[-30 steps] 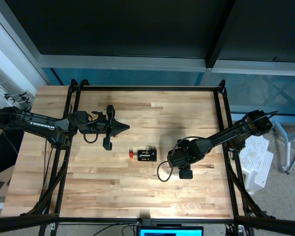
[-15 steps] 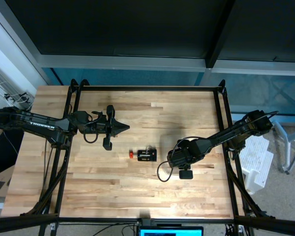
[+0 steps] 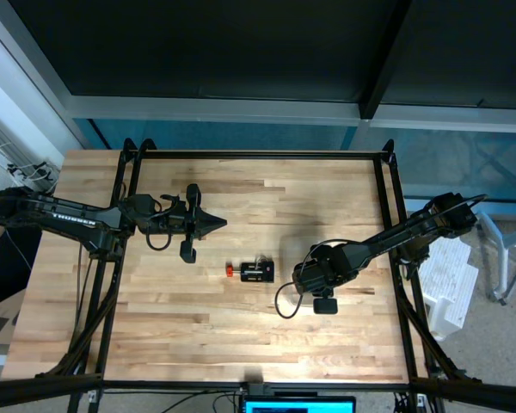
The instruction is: Pick the rca connector and install on the hub
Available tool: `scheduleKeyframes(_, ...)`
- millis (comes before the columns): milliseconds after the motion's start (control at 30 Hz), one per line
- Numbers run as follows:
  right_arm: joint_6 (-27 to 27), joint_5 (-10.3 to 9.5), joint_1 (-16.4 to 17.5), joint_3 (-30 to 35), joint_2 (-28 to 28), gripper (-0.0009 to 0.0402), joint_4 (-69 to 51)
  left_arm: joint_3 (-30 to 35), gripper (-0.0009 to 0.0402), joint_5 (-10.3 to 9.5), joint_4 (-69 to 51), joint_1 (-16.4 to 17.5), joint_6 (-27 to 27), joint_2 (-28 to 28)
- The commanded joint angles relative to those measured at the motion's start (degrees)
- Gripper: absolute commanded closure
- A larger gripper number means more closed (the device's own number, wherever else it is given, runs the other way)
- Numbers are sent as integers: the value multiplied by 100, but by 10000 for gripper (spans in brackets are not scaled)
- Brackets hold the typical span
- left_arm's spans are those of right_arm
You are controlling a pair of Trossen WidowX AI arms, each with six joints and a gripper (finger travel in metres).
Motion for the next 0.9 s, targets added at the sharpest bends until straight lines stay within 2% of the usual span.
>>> scheduleKeyframes(33, 0, 15, 4, 2, 0, 281, 0, 0, 393, 2, 2, 0, 0, 0)
scheduleKeyframes(500, 4, 17, 13, 212, -57, 281, -470, 0, 393, 2, 2, 0, 0, 2)
scheduleKeyframes(900, 63, 76, 7, 136, -815, 281, -697, 0, 393, 2, 4, 0, 0, 0)
